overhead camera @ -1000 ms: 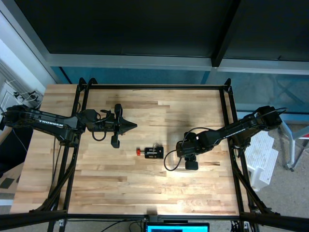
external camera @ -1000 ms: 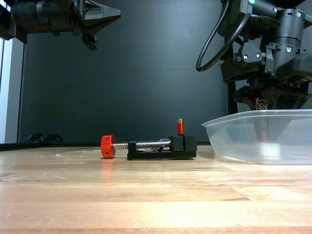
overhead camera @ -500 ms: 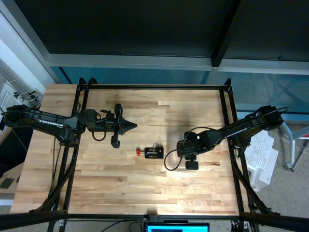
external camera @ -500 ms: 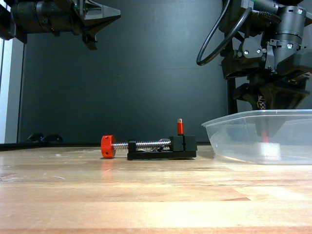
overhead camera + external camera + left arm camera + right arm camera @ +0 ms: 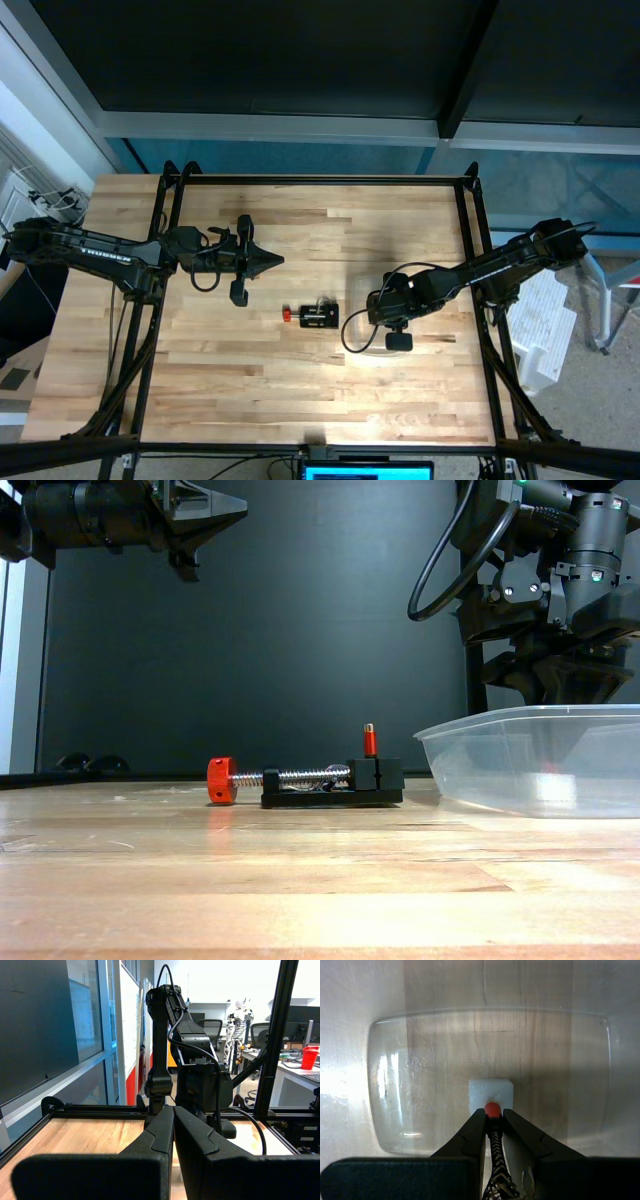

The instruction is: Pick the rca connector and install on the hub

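Right of the hub [image 5: 318, 317], right hand [image 5: 492, 1112] has lifted slightly over the tray [image 5: 450, 755], pinching the connector [image 5: 492, 1109]: pick looks done. Left hand [image 5: 173, 1110] closed, empty, parked left of hub.

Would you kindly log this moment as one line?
right gripper: shut on rca connector, over tray | left gripper: shut, parked high left | hub: untouched

We get even overhead light on the table [image 5: 300, 380] in the high view, with soft shadows and a dark surround. Low view: black backdrop, and the left gripper [image 5: 235, 515], high at left, is nearly a silhouette. The near table is soft and the tray [image 5: 530, 780] wall shows glare. Left wrist view: bright room behind, fingers [image 5: 160, 1130] underexposed. The right gripper [image 5: 494, 1116] is over the tray, the connector [image 5: 493, 1109] sharp between its fingers, with washed-out glare beside the tray.
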